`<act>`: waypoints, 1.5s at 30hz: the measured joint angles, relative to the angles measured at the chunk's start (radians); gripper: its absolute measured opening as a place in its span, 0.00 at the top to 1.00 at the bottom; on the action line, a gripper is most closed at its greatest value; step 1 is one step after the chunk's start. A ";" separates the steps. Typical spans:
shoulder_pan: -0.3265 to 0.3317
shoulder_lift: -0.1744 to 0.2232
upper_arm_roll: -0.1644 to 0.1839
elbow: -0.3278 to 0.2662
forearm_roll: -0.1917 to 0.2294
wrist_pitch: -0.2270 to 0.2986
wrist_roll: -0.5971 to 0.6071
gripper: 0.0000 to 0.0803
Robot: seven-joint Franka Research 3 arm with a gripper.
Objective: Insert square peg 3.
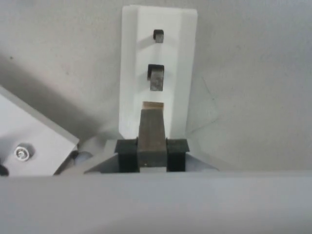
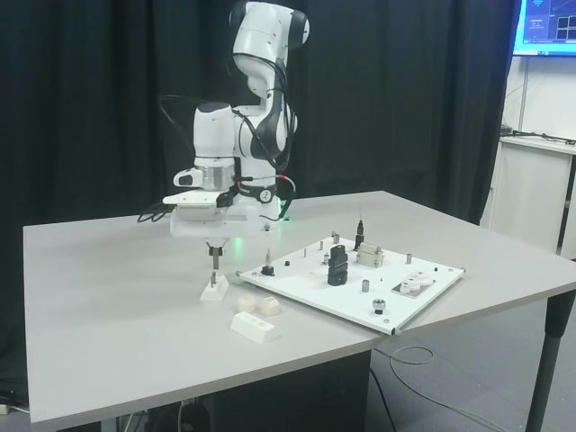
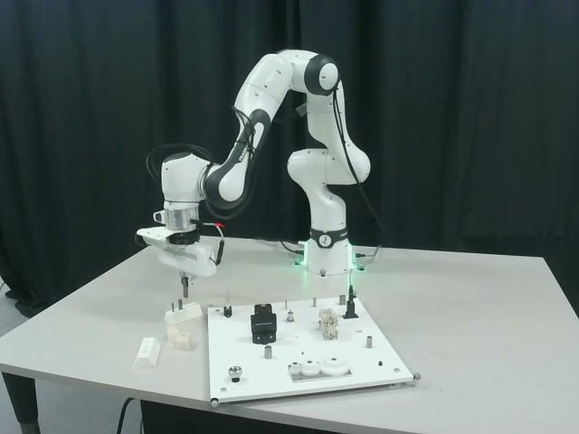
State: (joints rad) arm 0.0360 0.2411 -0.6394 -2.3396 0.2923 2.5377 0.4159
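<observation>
1. The jaws are closed on the square peg [image 1: 152, 134], which stands upright between the two black fingertips [image 1: 126, 155]. In the wrist view its lower end is just at the nearest hole of the white peg holder [image 1: 158, 68]. From the room views I cannot tell if the peg is already partly inside or still above the hole.

2. The holder is a small loose block on the grey table [image 2: 108, 297], near the edge of the white board [image 2: 351, 288] and beside two other white blocks [image 2: 255, 317]. If the peg comes down slightly off the hole, I think it can push the holder sideways or tip it, because nothing seems to fix it to the table.

3. A square peg needs the right turn about its own axis. If its corners do not match the hole, it can jam at the rim, and more downward force can then make the peg slide inside the jaws.

4. The holder keeps two smaller pegs [image 1: 156, 78] in the other holes. They are near the gripper [image 1: 151, 155], so a sideways correction can knock them.

5. If the jaws open before the peg is seated, it can lean or fall over.
</observation>
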 joint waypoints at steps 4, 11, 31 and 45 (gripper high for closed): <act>0.000 -0.009 -0.004 0.008 -0.010 -0.018 0.000 0.86; 0.000 -0.011 -0.009 0.021 -0.017 -0.037 0.000 0.86; 0.000 -0.012 -0.009 0.026 -0.025 -0.037 0.001 0.86; 0.001 -0.012 -0.009 0.030 -0.025 -0.037 0.001 0.86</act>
State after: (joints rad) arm 0.0366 0.2295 -0.6486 -2.3096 0.2673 2.5010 0.4170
